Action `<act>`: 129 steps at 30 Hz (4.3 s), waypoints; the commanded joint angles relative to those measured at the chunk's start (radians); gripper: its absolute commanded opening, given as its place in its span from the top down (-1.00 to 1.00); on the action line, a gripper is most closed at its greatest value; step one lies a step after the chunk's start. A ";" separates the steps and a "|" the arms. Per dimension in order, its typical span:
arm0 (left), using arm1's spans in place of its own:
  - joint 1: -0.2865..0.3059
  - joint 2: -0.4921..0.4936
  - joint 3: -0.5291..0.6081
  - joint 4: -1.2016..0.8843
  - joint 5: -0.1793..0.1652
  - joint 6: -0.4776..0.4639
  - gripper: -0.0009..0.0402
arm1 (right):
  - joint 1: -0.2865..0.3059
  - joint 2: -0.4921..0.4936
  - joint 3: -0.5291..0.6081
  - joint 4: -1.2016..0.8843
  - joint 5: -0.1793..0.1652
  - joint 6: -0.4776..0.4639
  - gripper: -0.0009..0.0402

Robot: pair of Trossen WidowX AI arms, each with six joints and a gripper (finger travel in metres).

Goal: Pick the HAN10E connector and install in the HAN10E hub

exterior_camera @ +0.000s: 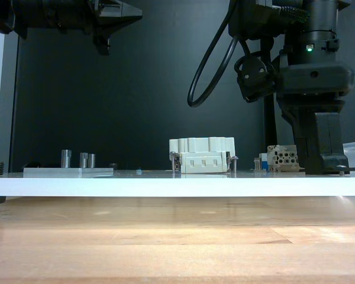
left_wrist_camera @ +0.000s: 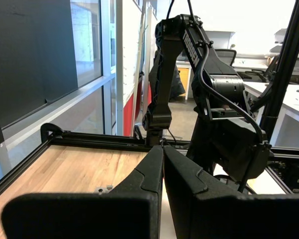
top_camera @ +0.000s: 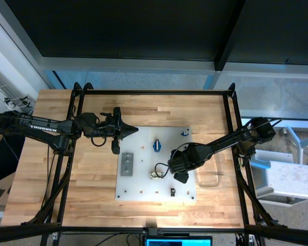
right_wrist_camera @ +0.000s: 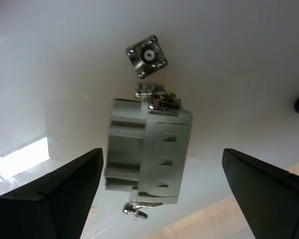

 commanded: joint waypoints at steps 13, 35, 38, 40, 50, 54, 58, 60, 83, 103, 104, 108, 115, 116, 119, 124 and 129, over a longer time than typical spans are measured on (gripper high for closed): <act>0.000 0.000 0.000 0.000 0.000 0.000 0.96 | -0.005 0.000 0.001 -0.006 -0.016 -0.058 0.09; 0.001 0.000 0.000 -0.002 -0.013 0.008 0.96 | -0.016 -0.130 0.179 -0.187 -0.013 -0.272 0.57; 0.000 0.000 0.000 0.003 -0.008 0.008 0.96 | -0.027 -0.130 0.250 -0.205 0.006 -0.320 0.57; 0.000 0.000 0.001 0.011 -0.003 0.008 0.96 | -0.031 -0.130 0.300 -0.224 0.037 -0.361 0.57; 0.000 0.000 0.016 -0.008 -0.001 -0.010 0.96 | -0.089 -0.129 0.488 -0.286 0.034 -0.454 0.58; 0.000 0.000 0.016 -0.021 0.001 0.000 0.96 | -0.116 -0.129 0.516 -0.293 0.048 -0.494 0.58; 0.000 0.001 0.016 -0.024 -0.008 -0.014 0.95 | -0.125 -0.129 0.516 -0.294 0.134 -0.530 0.58; 0.000 0.001 0.016 -0.026 -0.010 -0.043 0.92 | -0.125 -0.122 0.517 -0.288 0.170 -0.551 0.58; 0.001 0.001 0.016 -0.103 -0.070 -0.399 0.07 | -0.124 0.179 0.914 -0.438 0.503 -0.765 0.57; 0.005 0.053 0.058 -0.105 -0.109 -0.814 -0.37 | -0.129 0.248 1.050 -0.447 0.488 -0.782 0.58; 0.005 0.066 0.068 -0.105 -0.103 -0.814 -0.38 | -0.129 0.248 1.046 -0.445 0.488 -0.782 0.57; 0.005 0.115 0.111 -0.108 -0.101 -0.814 -0.41 | -0.132 0.248 1.042 -0.444 0.488 -0.783 0.57; 0.004 0.199 0.167 -0.113 -0.061 -0.817 -0.44 | -0.136 0.248 1.038 -0.444 0.488 -0.782 0.57; 0.004 0.210 0.175 -0.113 -0.061 -0.817 -0.44 | -0.137 0.248 1.038 -0.445 0.488 -0.782 0.57; 0.003 0.235 0.193 -0.113 -0.057 -0.817 -0.44 | -0.138 0.248 1.038 -0.445 0.488 -0.782 0.57; 0.004 0.237 0.193 -0.126 -0.077 -0.816 -0.39 | -0.138 0.248 1.038 -0.445 0.488 -0.782 0.57; 0.005 0.236 0.193 -0.132 -0.079 -0.823 -0.25 | -0.139 0.248 1.038 -0.446 0.488 -0.782 0.57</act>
